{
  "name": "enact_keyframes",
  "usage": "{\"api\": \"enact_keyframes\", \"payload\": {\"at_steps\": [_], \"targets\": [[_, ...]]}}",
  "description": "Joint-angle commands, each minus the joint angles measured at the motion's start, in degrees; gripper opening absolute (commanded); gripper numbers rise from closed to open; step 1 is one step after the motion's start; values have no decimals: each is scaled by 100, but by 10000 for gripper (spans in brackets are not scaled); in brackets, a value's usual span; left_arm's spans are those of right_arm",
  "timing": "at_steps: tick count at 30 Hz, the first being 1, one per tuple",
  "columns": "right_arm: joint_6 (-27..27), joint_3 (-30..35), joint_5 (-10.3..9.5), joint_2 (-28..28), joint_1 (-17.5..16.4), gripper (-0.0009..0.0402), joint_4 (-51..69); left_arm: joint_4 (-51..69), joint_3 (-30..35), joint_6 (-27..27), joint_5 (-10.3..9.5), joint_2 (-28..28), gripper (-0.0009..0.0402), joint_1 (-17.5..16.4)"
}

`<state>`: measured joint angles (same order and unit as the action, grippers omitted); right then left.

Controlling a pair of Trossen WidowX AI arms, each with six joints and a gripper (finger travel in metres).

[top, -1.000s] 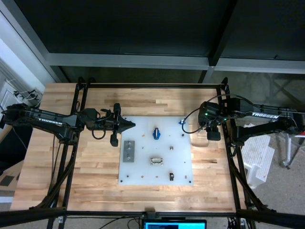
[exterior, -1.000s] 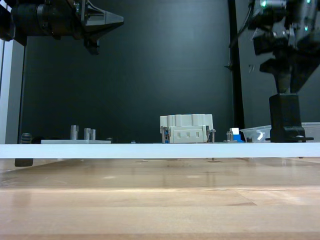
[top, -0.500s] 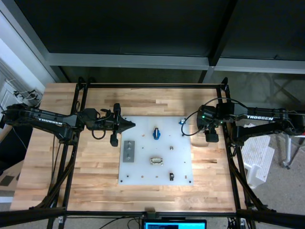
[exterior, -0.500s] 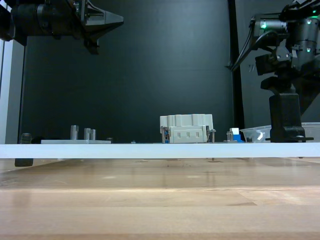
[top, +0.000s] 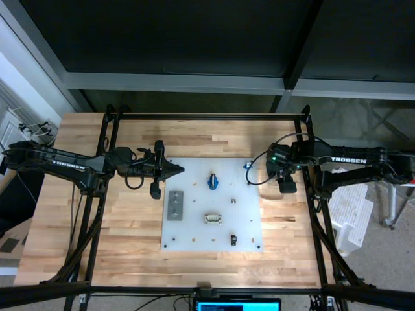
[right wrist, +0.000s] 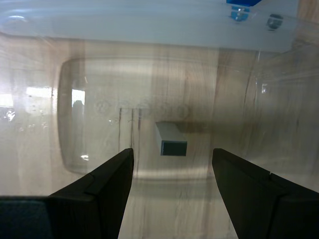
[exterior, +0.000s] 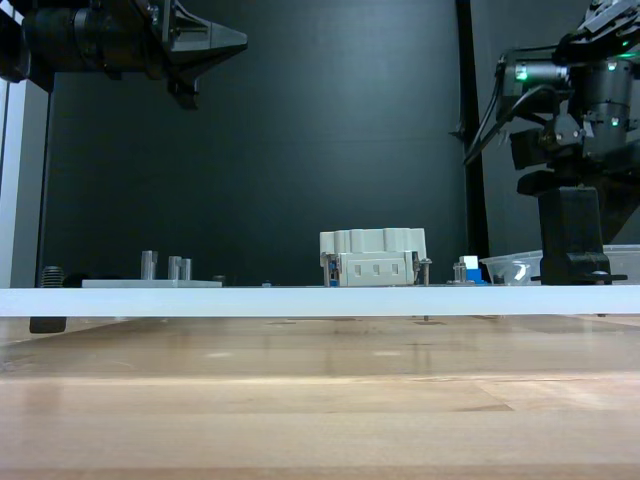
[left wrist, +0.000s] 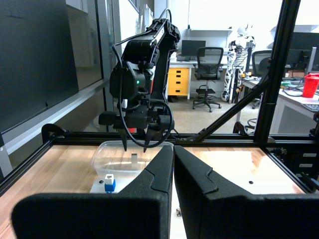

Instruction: Pick the 16mm bar and install on taskboard

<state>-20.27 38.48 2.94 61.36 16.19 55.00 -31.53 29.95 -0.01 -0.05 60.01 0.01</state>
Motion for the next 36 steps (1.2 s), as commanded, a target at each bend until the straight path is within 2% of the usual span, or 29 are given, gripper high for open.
{"api": "enact_keyframes", "payload": {"at_steps": [1,10,26,36], "targets": [[-42,-48,0,103,4,220,-105,0,0,0,2,0,0,0],[-275,-428,33,111,9,220,-647,0,0,0,2,0,0,0],[-278,-435,37,402,20,220,-658,0,0,0,2,0,0,0],[-275,-437,50,400,22,220,-673,0,0,0,2,0,0,0]]}}
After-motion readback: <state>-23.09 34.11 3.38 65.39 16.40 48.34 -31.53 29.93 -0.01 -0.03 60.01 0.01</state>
